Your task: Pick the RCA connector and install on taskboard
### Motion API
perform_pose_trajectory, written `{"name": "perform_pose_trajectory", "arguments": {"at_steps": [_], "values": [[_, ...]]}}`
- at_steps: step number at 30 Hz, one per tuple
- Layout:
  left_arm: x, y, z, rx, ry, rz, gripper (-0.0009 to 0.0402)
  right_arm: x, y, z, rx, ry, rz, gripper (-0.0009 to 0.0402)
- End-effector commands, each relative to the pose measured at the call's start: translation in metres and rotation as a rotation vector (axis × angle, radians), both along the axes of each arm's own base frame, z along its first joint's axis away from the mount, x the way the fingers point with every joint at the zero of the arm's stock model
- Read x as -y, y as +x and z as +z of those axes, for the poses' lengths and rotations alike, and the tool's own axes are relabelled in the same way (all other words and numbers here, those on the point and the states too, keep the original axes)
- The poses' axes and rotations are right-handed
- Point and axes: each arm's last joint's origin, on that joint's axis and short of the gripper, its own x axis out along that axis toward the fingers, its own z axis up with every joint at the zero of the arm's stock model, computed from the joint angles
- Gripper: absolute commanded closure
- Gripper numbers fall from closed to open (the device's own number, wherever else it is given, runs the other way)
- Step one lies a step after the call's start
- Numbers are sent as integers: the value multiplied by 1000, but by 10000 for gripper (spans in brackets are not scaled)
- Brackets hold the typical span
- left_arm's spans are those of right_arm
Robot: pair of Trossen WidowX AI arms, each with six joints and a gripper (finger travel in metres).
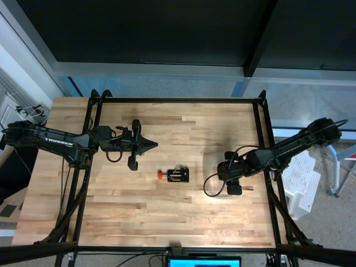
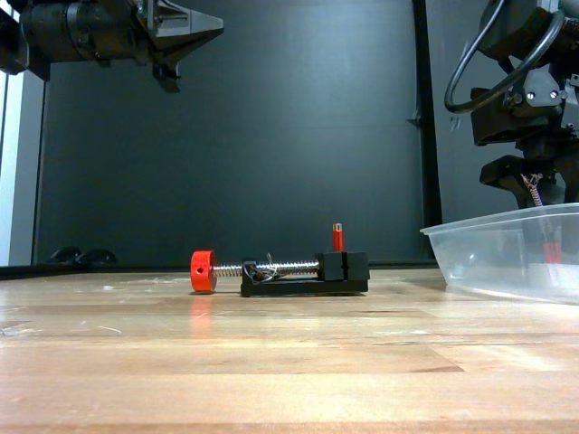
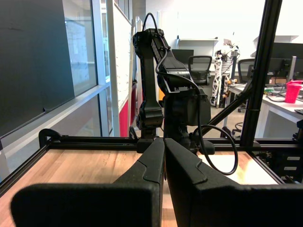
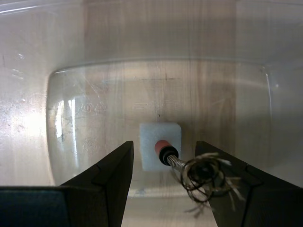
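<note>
The taskboard (image 1: pixel 179 176) is a small black block with a red-orange knob (image 2: pixel 204 271), lying at the table's middle; it also shows in the low view (image 2: pixel 308 273). The RCA connector (image 4: pixel 176 163) is a thin plug with a red tip, a silvery spring and a dark frayed end. It stands in a small white cube (image 4: pixel 149 142) inside a clear plastic tray (image 2: pixel 507 262). My right gripper (image 4: pixel 164 145) hangs open over the tray, its fingers on either side of the connector and apart from it. My left gripper (image 1: pixel 149 146) is shut, raised left of the board.
The clear tray (image 4: pixel 71 47) sits right of the taskboard near the right arm's base. A red pin (image 2: pixel 337 237) stands upright on the board. A black metal frame (image 1: pixel 178 100) runs around the table's edges.
</note>
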Motion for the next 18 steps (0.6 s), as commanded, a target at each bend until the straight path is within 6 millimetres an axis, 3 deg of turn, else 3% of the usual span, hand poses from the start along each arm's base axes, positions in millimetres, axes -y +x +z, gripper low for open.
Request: {"name": "perform_pose_trajectory", "arguments": {"at_steps": [1,18], "values": [[0,0,0,0,0,0,393,0,0,0,1,-3,0,213],[0,0,0,0,0,0,393,0,0,-1,2,-4,0,298]]}}
